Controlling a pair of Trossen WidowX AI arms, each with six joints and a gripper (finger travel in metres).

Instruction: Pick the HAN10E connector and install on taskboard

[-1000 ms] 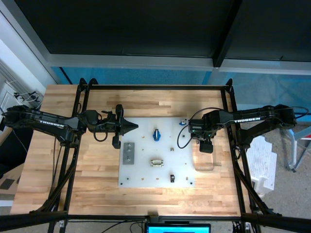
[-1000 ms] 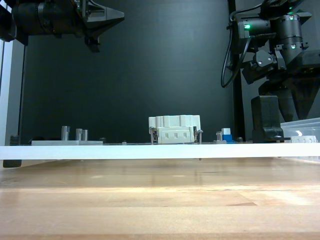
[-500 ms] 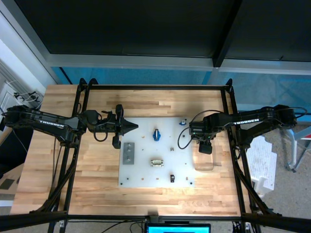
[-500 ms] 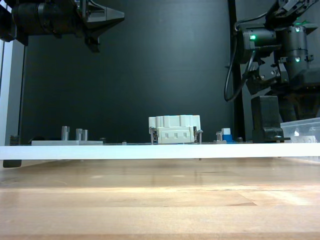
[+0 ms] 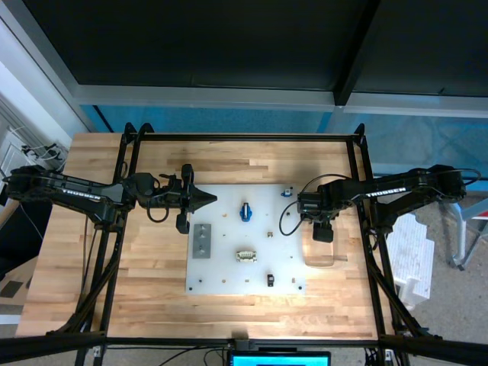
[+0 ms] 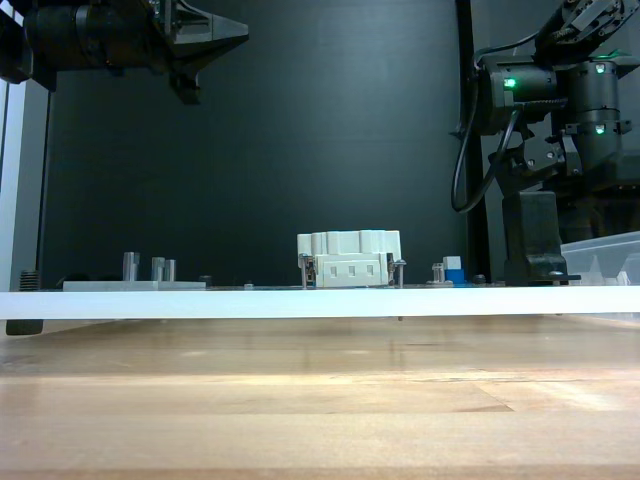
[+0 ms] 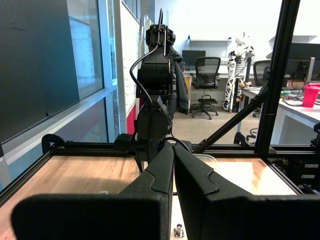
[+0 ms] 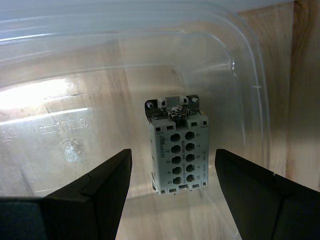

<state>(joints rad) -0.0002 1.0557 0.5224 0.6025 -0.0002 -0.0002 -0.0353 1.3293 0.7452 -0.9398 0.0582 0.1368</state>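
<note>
The HAN10E connector (image 8: 176, 145), a small pale grey block with two rows of round contact holes, lies flat in the clear plastic tray (image 8: 240, 75). My right gripper (image 8: 172, 195) hangs open straight above it, one dark finger on each side and neither touching it. From above, the right gripper (image 5: 324, 229) covers the connector at the tray's far end, just off the right edge of the white taskboard (image 5: 229, 271). My left gripper (image 5: 200, 200) is shut and empty, held high over the taskboard's far left corner; its fingertips (image 7: 173, 150) are pressed together.
The taskboard carries a blue knob (image 5: 245, 211), a grey metal block (image 5: 201, 241), a beige socket (image 5: 245, 257) and a small black part (image 5: 271, 280). At table height the socket (image 6: 350, 258) stands mid-board and the tray (image 6: 605, 265) at the right. Black frame rails border the table.
The right arm has come down toward the tray and shifted slightly nearer. The left arm has not moved.
</note>
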